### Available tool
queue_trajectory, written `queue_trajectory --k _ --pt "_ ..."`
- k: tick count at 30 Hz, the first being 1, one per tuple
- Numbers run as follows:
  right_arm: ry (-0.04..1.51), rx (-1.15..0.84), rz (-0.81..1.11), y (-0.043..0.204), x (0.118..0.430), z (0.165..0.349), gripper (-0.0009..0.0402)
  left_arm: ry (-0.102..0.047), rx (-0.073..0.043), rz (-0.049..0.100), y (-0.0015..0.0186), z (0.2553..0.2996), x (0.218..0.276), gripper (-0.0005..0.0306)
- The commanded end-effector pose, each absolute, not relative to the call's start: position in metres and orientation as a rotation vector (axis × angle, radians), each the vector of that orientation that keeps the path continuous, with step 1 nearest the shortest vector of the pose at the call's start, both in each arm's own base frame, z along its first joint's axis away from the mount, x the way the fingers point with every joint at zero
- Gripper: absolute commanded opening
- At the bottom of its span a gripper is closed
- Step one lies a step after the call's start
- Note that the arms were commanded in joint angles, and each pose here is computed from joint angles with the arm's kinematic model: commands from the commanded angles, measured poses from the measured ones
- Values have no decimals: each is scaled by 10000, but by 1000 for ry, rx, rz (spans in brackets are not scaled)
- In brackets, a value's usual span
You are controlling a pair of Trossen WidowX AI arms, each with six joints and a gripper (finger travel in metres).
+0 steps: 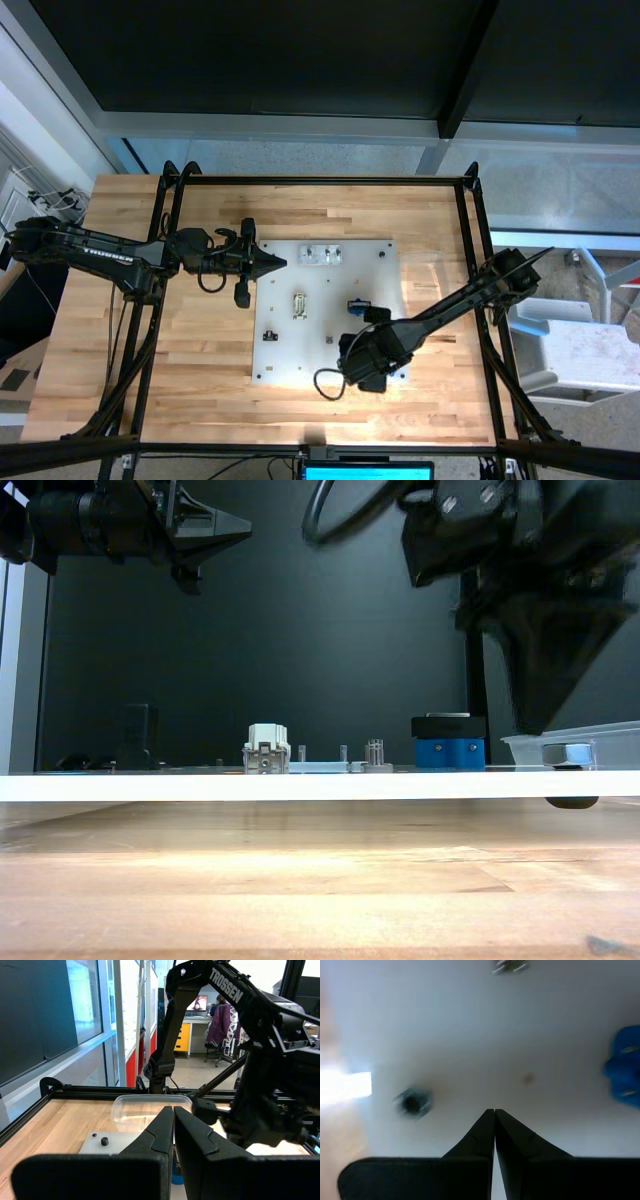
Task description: Unfasten the M12 fastener and place in the container
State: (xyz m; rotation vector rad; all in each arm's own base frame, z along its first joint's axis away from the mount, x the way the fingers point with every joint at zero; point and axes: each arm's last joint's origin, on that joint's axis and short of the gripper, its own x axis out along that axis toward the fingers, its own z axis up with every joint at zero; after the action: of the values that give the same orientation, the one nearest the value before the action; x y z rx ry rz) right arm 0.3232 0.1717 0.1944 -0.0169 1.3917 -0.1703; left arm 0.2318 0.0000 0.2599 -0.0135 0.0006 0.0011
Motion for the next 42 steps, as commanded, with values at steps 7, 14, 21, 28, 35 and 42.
queue_trajectory --k 7,14,21,28,35,42 --pt "1464 135 -3 1773 3204 2080 0 1 -13 1 0 2599 2318 0" --pt "1434 159 60 1830 3264 2070 0 1 -13 1 0 2599 2318 0" --pt "1447 133 75 1867 3313 1908 0 1 -13 1 0 2599 2318 0" --pt "1449 129 75 1876 3332 1842 0 1 -13 1 1 2599 2318 0" --pt "1443 95 41 1854 3325 1841 0 1 -13 1 0 2599 2318 0" --pt "1407 -45 -115 1762 3278 1934 0 1 -13 1 0 2599 2318 0"
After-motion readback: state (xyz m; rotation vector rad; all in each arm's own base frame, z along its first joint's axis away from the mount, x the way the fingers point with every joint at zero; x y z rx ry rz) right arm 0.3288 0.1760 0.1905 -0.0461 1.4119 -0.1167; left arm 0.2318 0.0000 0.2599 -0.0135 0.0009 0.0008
